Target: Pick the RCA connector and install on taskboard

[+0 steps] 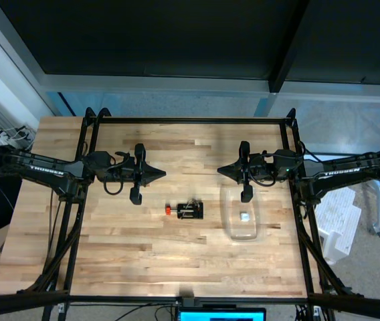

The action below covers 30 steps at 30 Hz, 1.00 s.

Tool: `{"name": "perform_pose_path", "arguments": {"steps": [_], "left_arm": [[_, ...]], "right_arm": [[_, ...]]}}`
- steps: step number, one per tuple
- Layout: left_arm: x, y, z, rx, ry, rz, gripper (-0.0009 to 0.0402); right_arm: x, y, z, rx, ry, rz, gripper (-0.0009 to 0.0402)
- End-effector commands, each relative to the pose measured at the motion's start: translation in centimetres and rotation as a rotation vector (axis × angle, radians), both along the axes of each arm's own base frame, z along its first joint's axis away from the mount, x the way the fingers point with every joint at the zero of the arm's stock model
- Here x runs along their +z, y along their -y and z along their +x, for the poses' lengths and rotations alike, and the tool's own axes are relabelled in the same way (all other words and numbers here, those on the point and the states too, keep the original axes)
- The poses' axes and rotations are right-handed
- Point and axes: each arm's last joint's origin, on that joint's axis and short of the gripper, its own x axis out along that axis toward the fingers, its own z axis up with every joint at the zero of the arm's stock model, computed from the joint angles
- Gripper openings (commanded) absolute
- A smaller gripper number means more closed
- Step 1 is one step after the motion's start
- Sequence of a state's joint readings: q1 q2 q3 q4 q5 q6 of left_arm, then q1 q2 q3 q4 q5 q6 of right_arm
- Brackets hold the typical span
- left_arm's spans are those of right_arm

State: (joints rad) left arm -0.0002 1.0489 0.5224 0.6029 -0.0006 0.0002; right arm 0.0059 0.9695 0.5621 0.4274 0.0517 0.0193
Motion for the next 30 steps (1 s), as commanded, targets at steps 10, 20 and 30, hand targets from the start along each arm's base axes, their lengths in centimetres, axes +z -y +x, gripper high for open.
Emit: {"name": "perform_pose_path", "arguments": {"steps": [10,20,30], "left_arm": [[0.01,0.00,0.00,0.000,0.000,0.000,0.0000],[0.01,-0.01,0.00,0.000,0.000,0.000,0.0000],[0.01,0.00,0.00,0.000,0.000,0.000,0.0000]], "right_arm": [[0.02,-0.02,0.01,0.001,0.003,-0.002,0.0000],[0.01,-0.02,0.01,0.001,0.002,-0.002,0.0000],[-0.07,-0.02,0.01,0.001,-0.007,-0.002,0.0000]]}}
